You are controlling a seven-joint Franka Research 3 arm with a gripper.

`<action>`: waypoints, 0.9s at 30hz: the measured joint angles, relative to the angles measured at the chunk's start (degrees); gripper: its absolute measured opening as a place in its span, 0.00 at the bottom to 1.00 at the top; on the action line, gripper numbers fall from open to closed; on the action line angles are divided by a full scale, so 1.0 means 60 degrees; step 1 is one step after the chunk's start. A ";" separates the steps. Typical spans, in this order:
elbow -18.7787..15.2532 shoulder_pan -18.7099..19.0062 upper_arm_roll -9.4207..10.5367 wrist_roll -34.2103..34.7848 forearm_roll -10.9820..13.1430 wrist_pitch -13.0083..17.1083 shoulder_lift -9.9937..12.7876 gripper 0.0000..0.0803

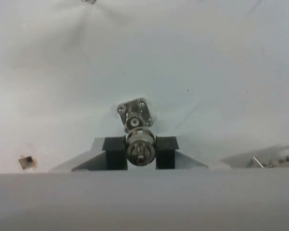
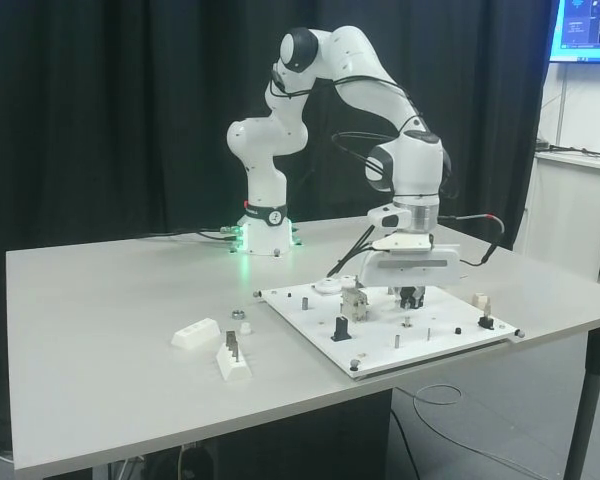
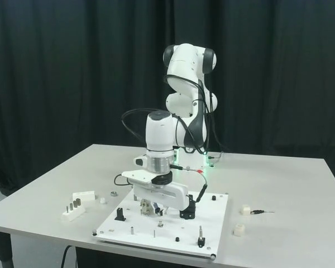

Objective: Insert BNC.

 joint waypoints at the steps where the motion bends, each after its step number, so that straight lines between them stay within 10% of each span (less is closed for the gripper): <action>1: -0.0017 0.0002 0.0000 0.0000 0.0000 0.0032 0.0000 0.15; 27: -0.0176 0.0051 0.0004 0.0000 -0.0001 0.0410 0.0085 0.15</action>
